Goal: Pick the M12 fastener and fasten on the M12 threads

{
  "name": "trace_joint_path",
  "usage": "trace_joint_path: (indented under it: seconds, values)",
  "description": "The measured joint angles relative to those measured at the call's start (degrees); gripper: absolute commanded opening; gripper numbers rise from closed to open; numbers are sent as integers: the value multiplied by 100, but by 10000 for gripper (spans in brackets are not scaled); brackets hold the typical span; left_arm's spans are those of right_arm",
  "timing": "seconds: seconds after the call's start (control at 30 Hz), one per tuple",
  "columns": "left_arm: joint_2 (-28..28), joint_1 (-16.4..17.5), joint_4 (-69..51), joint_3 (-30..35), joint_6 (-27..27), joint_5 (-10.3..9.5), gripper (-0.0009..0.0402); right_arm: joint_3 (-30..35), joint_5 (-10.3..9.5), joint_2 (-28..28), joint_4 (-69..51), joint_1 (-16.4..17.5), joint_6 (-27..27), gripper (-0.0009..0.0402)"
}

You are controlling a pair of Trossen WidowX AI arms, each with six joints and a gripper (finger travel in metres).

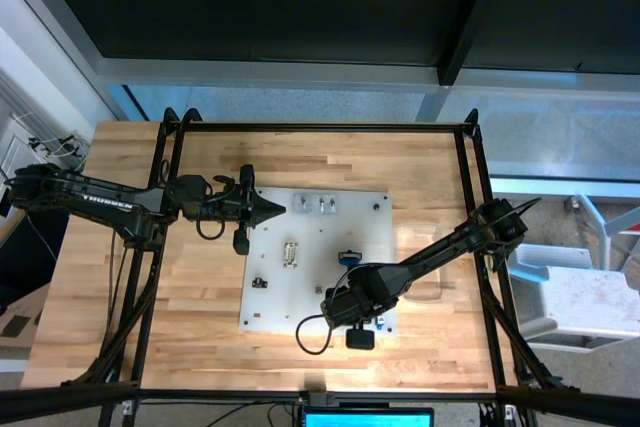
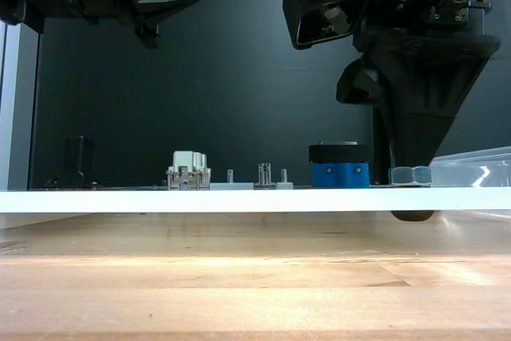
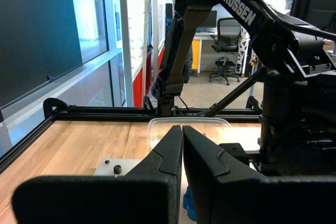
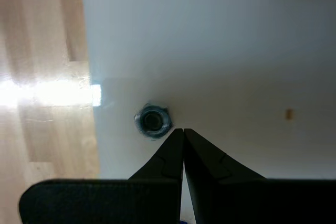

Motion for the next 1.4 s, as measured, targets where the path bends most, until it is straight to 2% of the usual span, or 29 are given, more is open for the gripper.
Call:
trace_joint_path:
  seconds: [0.03, 0.13, 0.17, 0.2, 0.3, 0.43, 0.5, 0.63, 0.77, 0.9, 0.97, 1.03, 1.13, 1.4]
  values:
    - [0, 0, 0, 2, 0, 0, 0, 0, -225, 0, 22, 0, -13, 0]
    - [0, 0, 0, 0, -2, 0, 0, -2, -1187, 0, 315, 0, -214, 0]
    - [-2, 0, 0, 0, 0, 0, 0, -2, -1419, 0, 321, 2, -299, 0]
    - [0, 0, 0, 2, 0, 0, 0, -2, -1563, -2, 323, 4, -367, 0]
    - [0, 0, -4, 0, 0, 0, 0, -2, -1589, -7, 243, 4, -439, 0]
    - [-2, 0, 0, 2, 0, 0, 0, -2, -1519, -26, 197, -2, -389, 0]
    - [-2, 0, -2, 0, 0, 0, 0, 22, -1405, -39, 149, 4, -313, 0]
    - [0, 0, -2, 2, -2, 0, 0, 160, -970, -120, -68, 4, -308, 0]
    - [0, 0, 0, 0, -2, 0, 0, 216, -645, -144, -160, -2, -308, 0]
    - [-2, 0, 0, 0, 0, 0, 0, 205, -44, -118, -278, 7, -302, 0]
    - [0, 0, 0, 0, 0, 0, 0, 201, 131, -55, -332, 0, -302, 0]
    - [-2, 0, 0, 2, -2, 0, 0, 197, 168, -4, -330, -4, -299, 0]
    - [-2, 0, 0, 2, 0, 0, 0, 197, 328, 15, -273, 0, -238, 0]
    - [-2, 0, 0, 2, 0, 0, 0, 195, 345, 42, -225, 0, -197, 0]
